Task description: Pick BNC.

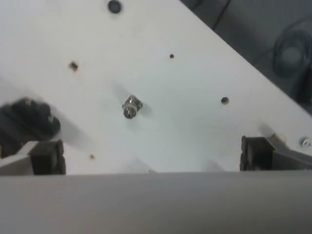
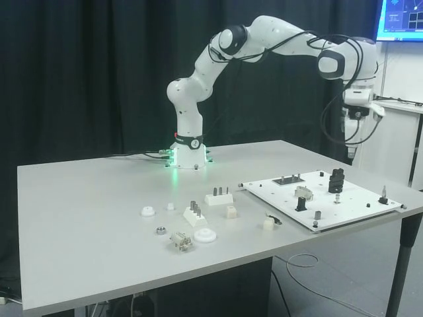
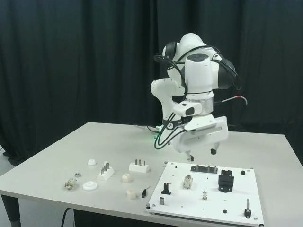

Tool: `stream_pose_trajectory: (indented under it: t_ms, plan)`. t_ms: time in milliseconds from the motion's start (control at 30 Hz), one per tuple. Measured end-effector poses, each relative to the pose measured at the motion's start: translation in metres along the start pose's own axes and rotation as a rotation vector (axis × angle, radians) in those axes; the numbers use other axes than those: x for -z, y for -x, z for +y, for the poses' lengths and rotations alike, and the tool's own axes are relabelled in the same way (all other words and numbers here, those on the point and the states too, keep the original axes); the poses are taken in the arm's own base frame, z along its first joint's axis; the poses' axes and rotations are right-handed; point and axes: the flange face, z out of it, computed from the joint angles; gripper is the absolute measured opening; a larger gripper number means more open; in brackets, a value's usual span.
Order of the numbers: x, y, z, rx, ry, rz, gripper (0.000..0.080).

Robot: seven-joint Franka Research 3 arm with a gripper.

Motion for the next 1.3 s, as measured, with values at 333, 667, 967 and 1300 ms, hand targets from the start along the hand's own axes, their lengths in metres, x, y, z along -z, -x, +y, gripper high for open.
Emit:
stream_pose_trajectory:
  t_ms: [333,667,967,1300]
  plan:
    - [-0.009,-0.004,0.000,-0.211,0.002,0.017,0.0800]
    - [-0.023,-0.009,0.000,-0.375,0.006,0.034,0.0800]
    - [-0.034,-0.010,-0.001,-0.464,0.011,0.037,0.0800]
    - [-0.042,-0.008,-0.008,-0.631,0.017,0.037,0.0800]
